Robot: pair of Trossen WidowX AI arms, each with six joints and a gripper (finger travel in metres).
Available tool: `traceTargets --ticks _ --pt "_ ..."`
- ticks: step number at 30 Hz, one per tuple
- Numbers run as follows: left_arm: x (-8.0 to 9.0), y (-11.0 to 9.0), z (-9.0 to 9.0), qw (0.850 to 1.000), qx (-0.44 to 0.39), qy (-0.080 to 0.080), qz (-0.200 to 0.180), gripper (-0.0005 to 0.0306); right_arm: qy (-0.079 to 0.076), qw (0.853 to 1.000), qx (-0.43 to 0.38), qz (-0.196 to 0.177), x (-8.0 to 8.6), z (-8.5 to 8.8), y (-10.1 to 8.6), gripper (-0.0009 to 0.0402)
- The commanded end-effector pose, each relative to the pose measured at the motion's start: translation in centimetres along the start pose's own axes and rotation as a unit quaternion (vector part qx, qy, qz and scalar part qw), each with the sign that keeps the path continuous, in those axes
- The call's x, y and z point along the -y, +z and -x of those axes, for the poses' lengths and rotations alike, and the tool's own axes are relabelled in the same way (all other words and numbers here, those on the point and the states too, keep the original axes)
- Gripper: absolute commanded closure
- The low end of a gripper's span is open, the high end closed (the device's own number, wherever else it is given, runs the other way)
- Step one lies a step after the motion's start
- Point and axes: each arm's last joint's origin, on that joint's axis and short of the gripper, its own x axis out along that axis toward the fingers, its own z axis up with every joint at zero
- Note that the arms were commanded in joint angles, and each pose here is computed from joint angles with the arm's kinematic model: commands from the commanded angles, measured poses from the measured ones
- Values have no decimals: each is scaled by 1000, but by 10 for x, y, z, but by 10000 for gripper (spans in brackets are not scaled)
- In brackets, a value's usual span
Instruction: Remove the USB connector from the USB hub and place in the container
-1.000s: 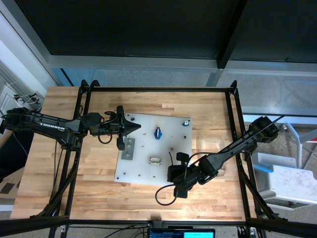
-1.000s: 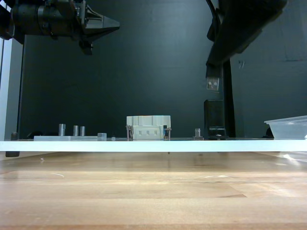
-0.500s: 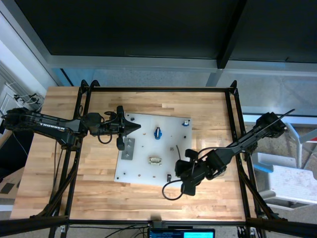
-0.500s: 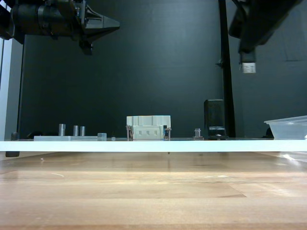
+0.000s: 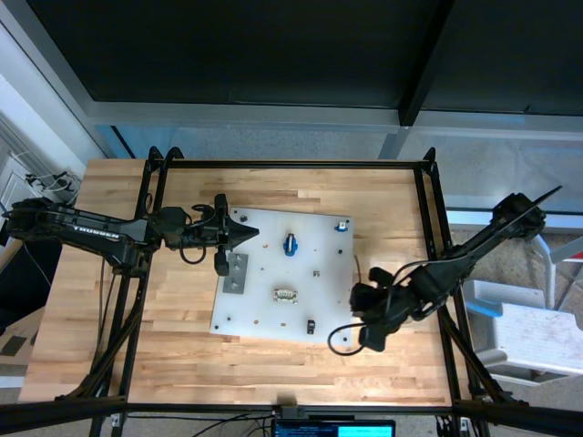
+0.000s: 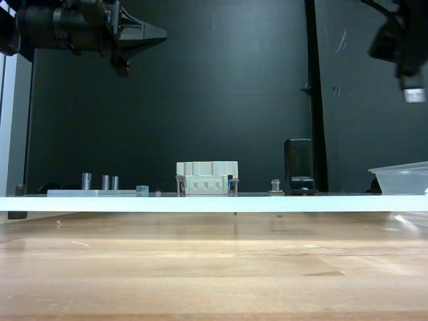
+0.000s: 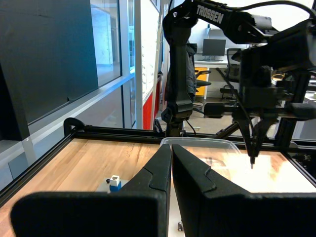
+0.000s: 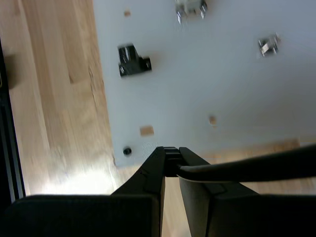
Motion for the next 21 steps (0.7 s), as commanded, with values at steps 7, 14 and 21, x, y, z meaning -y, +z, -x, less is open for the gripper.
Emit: traceTargets --ticks 7,14,21 --pt "0 0 0 1000 0 0 0 300 -17 999 -21 -20 19 16 -26 393" --pt "0 0 0 1000 0 0 0 300 -12 999 -27 -44 32 20 -48 393" --pt "0 0 0 1000 0 0 0 300 -9 998 -35 -56 43 22 -63 393"
